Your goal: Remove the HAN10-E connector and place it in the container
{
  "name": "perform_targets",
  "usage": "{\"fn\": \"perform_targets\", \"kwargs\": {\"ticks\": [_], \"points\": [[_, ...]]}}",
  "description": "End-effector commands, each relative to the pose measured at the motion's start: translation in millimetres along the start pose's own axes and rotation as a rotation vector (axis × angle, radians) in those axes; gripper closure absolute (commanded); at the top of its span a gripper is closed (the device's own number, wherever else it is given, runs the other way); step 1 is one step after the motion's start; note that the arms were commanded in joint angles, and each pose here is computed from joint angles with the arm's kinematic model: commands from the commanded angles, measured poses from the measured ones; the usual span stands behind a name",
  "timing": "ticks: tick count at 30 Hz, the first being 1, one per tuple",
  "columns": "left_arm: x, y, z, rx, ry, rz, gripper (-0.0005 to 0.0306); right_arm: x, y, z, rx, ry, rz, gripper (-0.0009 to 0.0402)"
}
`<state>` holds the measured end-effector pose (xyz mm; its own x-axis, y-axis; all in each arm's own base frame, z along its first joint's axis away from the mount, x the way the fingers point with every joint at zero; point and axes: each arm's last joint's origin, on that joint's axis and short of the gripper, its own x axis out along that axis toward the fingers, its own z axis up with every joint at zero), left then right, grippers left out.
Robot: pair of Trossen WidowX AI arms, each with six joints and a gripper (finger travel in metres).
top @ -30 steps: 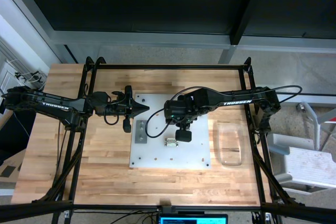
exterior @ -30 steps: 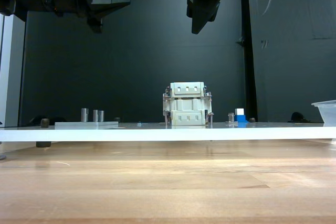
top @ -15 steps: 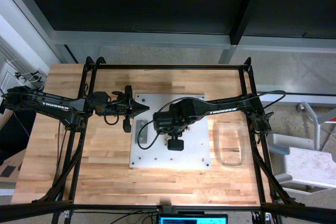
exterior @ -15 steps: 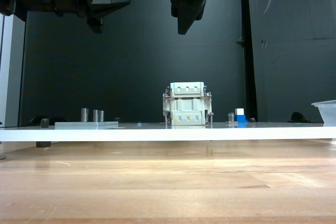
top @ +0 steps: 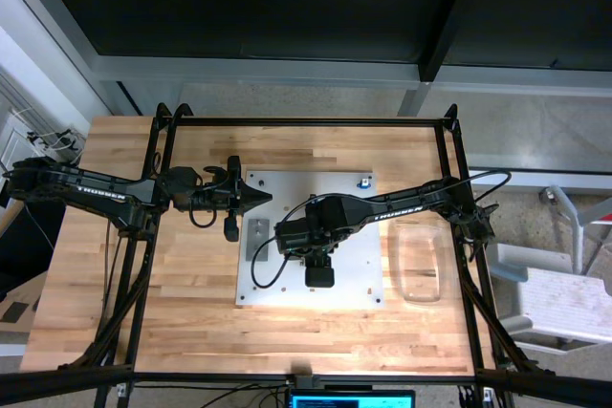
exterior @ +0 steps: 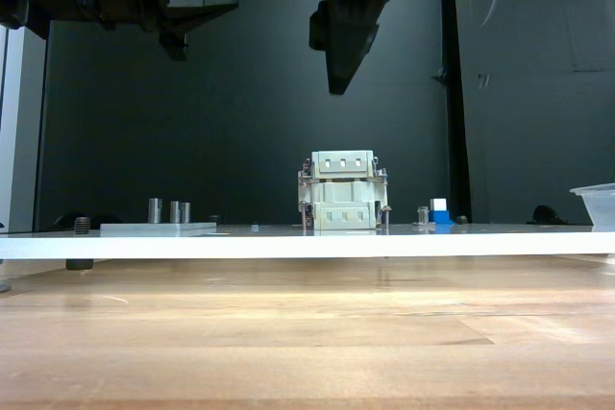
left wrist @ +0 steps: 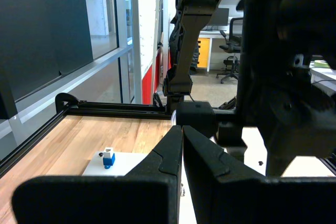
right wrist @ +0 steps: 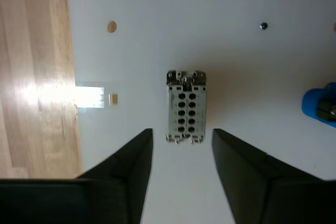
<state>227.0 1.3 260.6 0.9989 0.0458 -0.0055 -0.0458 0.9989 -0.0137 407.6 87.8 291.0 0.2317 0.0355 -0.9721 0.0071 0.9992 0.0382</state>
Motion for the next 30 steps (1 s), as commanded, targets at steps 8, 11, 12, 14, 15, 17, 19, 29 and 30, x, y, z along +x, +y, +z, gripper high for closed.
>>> {"fn": "perform_targets", "kwargs": {"ticks": [8, 11, 12, 14, 15, 17, 19, 29, 30], "points": [[0.1, 0.1, 0, 0.0, 0.0, 0.0, 0.03, 25.9, 0.2, -2.9, 0.005, -0.002, -0.027, 0.0144], [0.0, 0.1, 0, 0.0, -0.001, 0.0, 0.03, 33.7, 0.3, -3.0, 0.005, -0.015, -0.024, 0.0136], [0.0, 0.1, 0, 0.0, 0.0, 0.0, 0.03, 35.3, 0.2, -3.0, 0.006, -0.016, -0.023, 0.0135], [0.1, 0.1, 0, 0.0, 0.0, 0.0, 0.03, 37.7, 0.2, -3.7, 0.005, -0.014, -0.024, 0.0134], [0.1, 0.1, 0, 0.0, 0.0, 0.0, 0.03, 38.7, 0.0, -4.1, 0.005, -0.012, -0.025, 0.0134], [0.0, 0.1, 0, 0.0, -0.001, 0.0, 0.03, 41.0, -0.2, -4.9, 0.005, -0.008, -0.026, 0.0134], [0.0, 0.1, 0, 0.0, -0.001, 0.0, 0.03, 43.5, -0.5, -5.6, 0.005, -0.006, -0.026, 0.0134], [0.1, 0.1, 0, 0.0, 0.0, 0.0, 0.03, 61.0, -1.0, -6.8, 0.003, 0.008, -0.026, 0.0134], [0.0, 0.0, 0, 0.0, -0.001, 0.0, 0.03, 61.5, -1.0, -6.8, 0.004, 0.011, -0.022, 0.0134]]}}
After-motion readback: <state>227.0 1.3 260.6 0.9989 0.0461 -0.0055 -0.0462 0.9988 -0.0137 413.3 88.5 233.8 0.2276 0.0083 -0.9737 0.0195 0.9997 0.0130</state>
